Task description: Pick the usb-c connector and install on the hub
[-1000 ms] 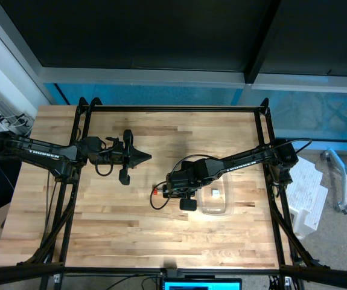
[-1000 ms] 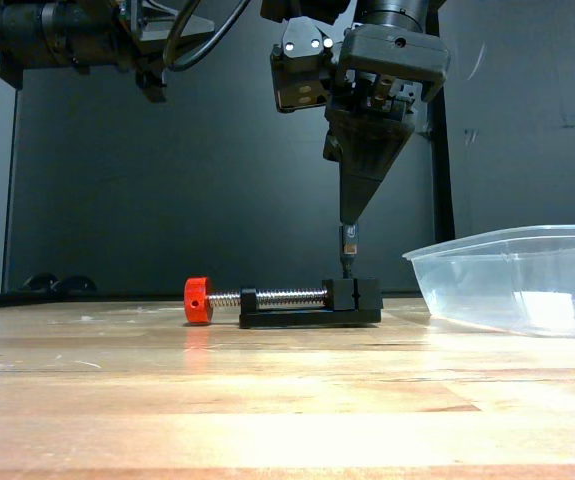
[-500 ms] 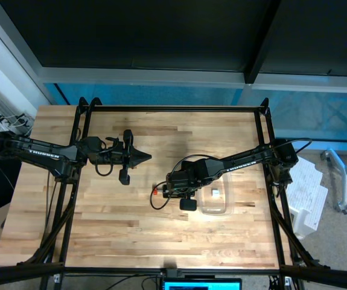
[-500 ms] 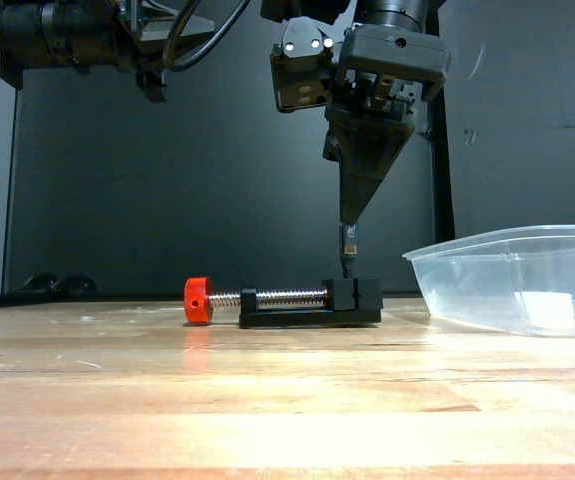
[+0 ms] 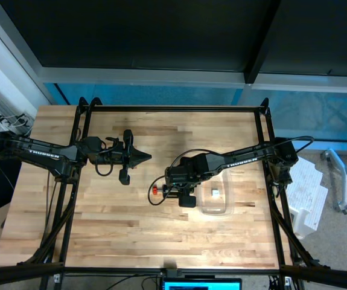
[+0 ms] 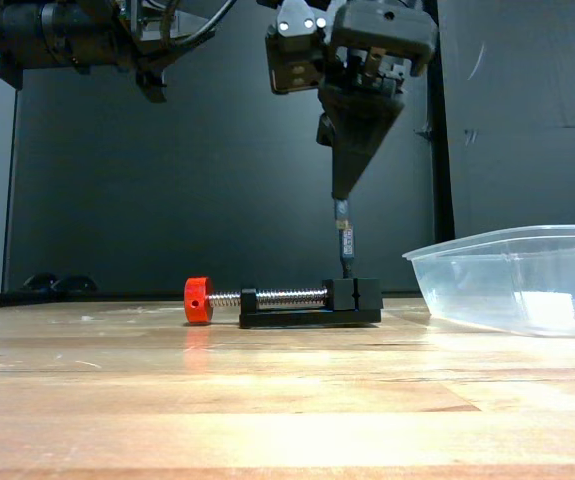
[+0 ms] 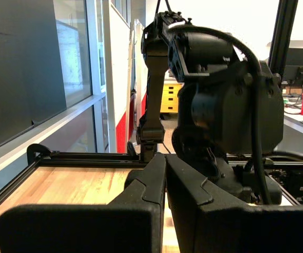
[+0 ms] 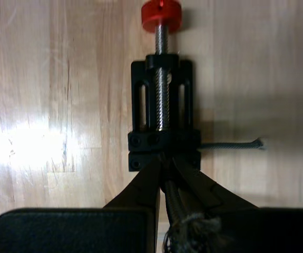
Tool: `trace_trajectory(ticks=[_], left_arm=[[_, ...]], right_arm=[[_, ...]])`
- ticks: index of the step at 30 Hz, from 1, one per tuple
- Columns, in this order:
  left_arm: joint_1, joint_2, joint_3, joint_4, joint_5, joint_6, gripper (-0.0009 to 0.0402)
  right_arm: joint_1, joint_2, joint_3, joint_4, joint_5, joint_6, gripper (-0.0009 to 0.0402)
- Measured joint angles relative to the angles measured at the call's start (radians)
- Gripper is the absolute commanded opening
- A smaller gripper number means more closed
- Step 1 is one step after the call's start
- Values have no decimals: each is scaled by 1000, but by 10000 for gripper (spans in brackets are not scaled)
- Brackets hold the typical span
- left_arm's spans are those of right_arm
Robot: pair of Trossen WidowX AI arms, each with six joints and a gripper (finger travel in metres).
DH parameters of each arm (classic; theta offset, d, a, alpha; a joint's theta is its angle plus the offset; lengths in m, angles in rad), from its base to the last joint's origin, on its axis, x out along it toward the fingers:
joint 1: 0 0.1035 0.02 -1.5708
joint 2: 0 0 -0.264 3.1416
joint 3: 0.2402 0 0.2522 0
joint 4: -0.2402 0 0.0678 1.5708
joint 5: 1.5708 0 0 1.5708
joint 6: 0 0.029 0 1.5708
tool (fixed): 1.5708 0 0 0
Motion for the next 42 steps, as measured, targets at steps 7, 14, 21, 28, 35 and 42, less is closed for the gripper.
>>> trace_trajectory(ticks=[7, 14, 21, 28, 35, 42], left_arm=[[0, 0, 0, 0, 0, 0, 0], [0, 0, 0, 0, 0, 0, 0], [0, 0, 0, 0, 0, 0, 0], [0, 0, 0, 0, 0, 0, 0], [0, 0, 0, 0, 0, 0, 0], [0, 0, 0, 0, 0, 0, 0]], right_arm=[[-11, -5, 8, -14, 0, -15, 0], [-11, -30, 9, -34, 5, -14, 0], [-10, -36, 9, -43, 8, -11, 0], [-7, -32, 4, -38, 8, -11, 0], [-3, -13, 3, -34, 10, -11, 0], [-1, -13, 3, -35, 29, -11, 0]])
